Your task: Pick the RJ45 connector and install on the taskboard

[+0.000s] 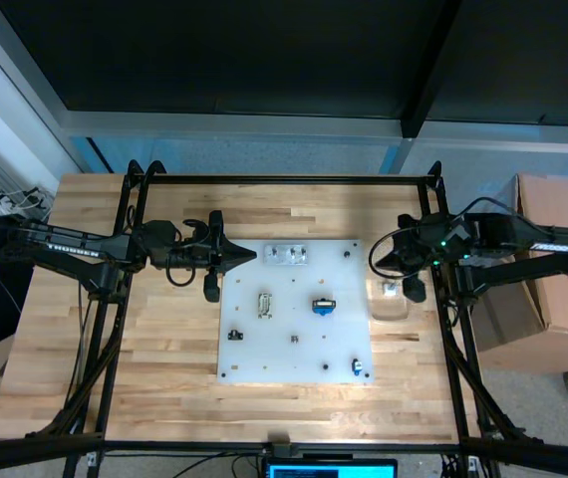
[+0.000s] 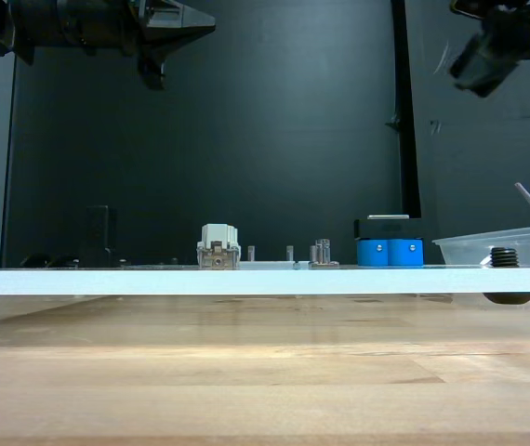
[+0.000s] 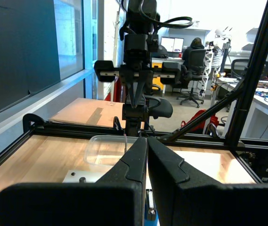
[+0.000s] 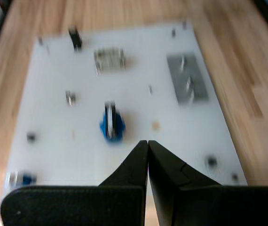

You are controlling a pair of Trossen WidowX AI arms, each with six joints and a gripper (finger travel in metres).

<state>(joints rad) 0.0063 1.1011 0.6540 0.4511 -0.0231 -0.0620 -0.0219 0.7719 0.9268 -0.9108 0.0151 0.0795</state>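
The RJ45 connector (image 1: 391,290) appears as a small pale piece lying free in a clear plastic tray (image 1: 396,311) just off the right edge of the white taskboard (image 1: 264,349). It is clear of the board. My right gripper (image 1: 411,287) hangs high above the tray, shut with nothing between its fingers; in the right wrist view its closed tips (image 4: 147,142) point toward the board. My left gripper (image 1: 246,256) hovers high over the board's far left corner, also shut and empty (image 3: 146,140). The low view shows both grippers well above the table.
On the board stand a blue block (image 1: 323,306), a grey connector housing (image 1: 264,304), a metal plate (image 1: 287,255) and a small blue part (image 1: 358,368). A black frame (image 1: 284,180) rings the table. A cardboard box (image 1: 548,269) sits right of the table.
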